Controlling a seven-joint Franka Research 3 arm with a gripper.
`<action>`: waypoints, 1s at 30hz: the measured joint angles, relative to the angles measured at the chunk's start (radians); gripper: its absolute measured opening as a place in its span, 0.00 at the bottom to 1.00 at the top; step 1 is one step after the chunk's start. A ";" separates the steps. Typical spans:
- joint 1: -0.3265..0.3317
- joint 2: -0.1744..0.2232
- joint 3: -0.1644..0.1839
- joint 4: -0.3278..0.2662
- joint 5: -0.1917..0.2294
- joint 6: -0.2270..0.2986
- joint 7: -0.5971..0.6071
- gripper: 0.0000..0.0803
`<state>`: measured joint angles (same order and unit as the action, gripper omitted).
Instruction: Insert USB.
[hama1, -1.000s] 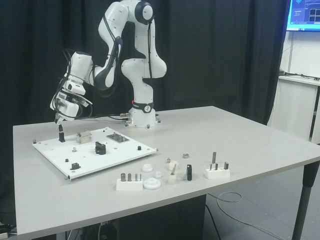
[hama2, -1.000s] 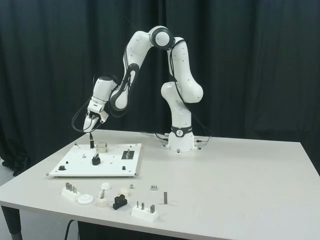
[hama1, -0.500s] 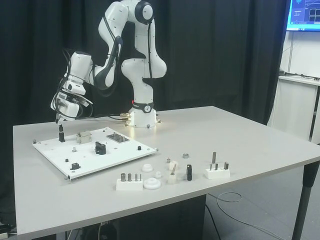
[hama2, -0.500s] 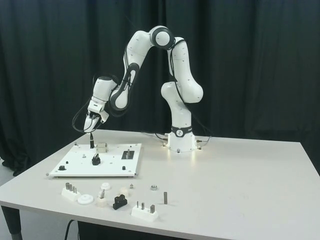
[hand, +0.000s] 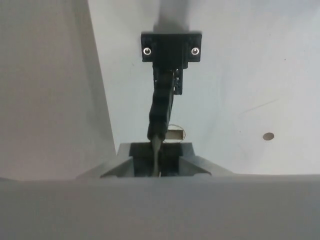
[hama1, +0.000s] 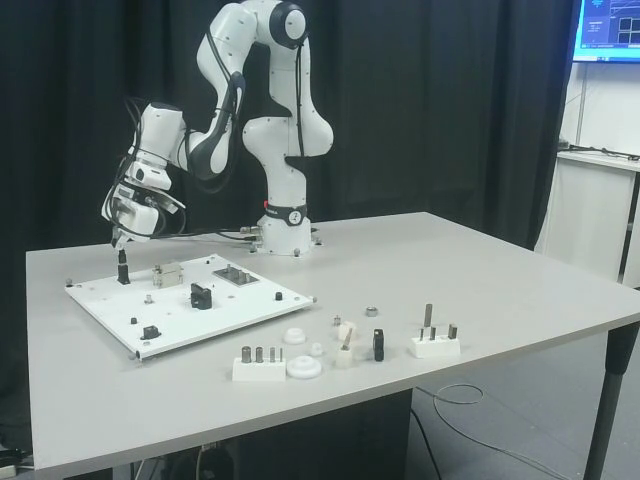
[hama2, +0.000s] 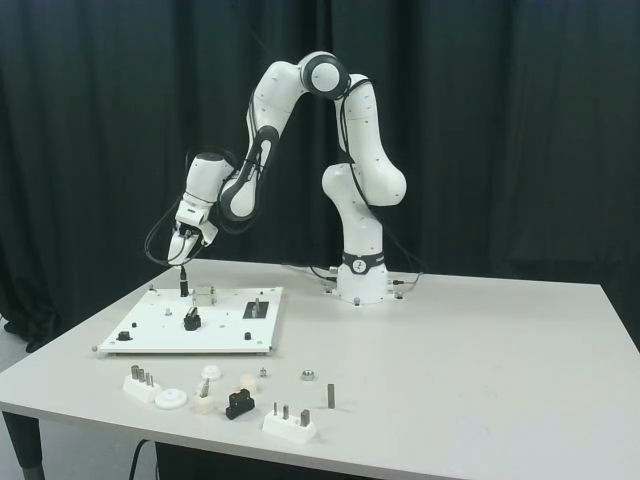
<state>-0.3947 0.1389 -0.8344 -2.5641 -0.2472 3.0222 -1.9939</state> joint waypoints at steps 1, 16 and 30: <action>0.000 0.000 0.000 0.000 0.000 0.000 0.000 0.03; 0.000 0.001 0.002 0.000 0.001 -0.004 0.000 0.03; 0.000 0.011 0.004 0.004 0.006 0.002 0.000 0.03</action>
<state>-0.3947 0.1496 -0.8307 -2.5600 -0.2415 3.0238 -1.9939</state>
